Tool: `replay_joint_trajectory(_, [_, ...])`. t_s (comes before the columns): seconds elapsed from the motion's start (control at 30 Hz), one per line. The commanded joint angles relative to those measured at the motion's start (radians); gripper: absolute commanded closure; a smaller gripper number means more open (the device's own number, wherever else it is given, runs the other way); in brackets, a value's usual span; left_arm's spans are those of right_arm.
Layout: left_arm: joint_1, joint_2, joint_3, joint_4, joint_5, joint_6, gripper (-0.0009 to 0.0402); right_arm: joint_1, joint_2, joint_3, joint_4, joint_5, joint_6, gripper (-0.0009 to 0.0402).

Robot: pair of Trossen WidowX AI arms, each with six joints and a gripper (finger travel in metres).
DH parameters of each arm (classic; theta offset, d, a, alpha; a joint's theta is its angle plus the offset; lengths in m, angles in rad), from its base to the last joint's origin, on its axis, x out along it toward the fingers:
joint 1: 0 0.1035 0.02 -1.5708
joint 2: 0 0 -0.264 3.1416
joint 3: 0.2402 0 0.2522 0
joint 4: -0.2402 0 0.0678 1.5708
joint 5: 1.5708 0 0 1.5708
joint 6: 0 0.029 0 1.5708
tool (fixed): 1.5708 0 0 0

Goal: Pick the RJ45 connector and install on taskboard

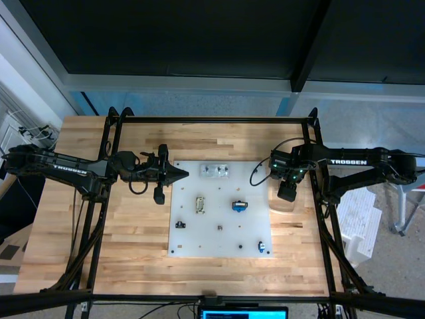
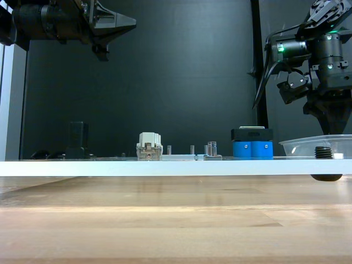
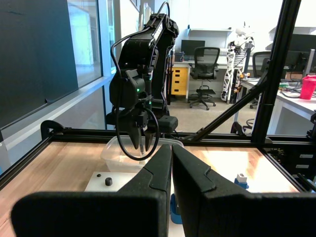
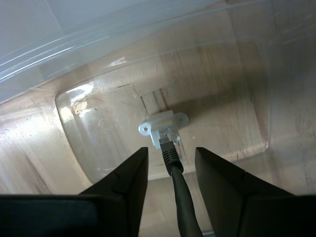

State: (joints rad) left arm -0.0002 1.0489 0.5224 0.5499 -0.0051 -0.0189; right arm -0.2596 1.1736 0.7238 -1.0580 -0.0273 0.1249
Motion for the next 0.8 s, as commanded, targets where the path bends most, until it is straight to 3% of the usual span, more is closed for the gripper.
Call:
replay_joint_trajectory(0.03, [0.0, 0.0, 0.0, 0.0, 0.0, 0.0, 0.0393, 0.0, 0.0, 0.0, 0.0, 0.001, -0.001, 0.0295])
replay_joint_trajectory(0.57, [0.0, 0.0, 0.0, 0.0, 0.0, 0.0, 0.0393, 0.002, 0.0, 0.0, 0.0, 0.0, -0.002, 0.0389])
replay_joint_trajectory(0.8, [0.0, 0.0, 0.0, 0.0, 0.0, 0.0, 0.0393, 0.003, -0.001, 0.002, -0.002, 0.0, -0.002, 0.0393])
